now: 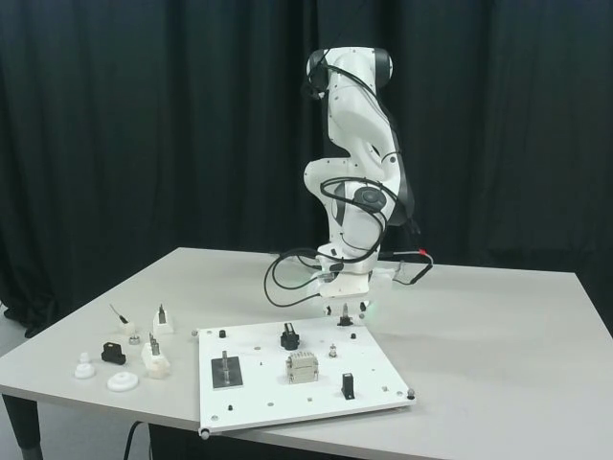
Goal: Pick square peg 4.
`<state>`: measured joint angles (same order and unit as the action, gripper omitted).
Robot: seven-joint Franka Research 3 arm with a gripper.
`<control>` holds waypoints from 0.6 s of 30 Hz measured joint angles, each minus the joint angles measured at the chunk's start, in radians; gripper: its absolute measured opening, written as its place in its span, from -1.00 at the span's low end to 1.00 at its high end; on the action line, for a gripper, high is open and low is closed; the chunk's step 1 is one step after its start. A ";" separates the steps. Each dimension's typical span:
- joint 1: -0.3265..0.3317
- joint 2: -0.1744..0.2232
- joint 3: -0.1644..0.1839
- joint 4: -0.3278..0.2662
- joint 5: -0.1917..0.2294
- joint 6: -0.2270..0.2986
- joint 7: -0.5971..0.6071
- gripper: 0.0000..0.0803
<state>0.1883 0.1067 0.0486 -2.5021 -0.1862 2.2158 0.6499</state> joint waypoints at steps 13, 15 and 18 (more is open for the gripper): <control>0.000 -0.003 0.000 0.003 0.000 -0.004 0.000 0.99; 0.000 -0.003 0.000 0.003 0.000 -0.004 0.000 0.99; 0.000 -0.005 0.000 0.004 0.000 -0.004 0.000 0.99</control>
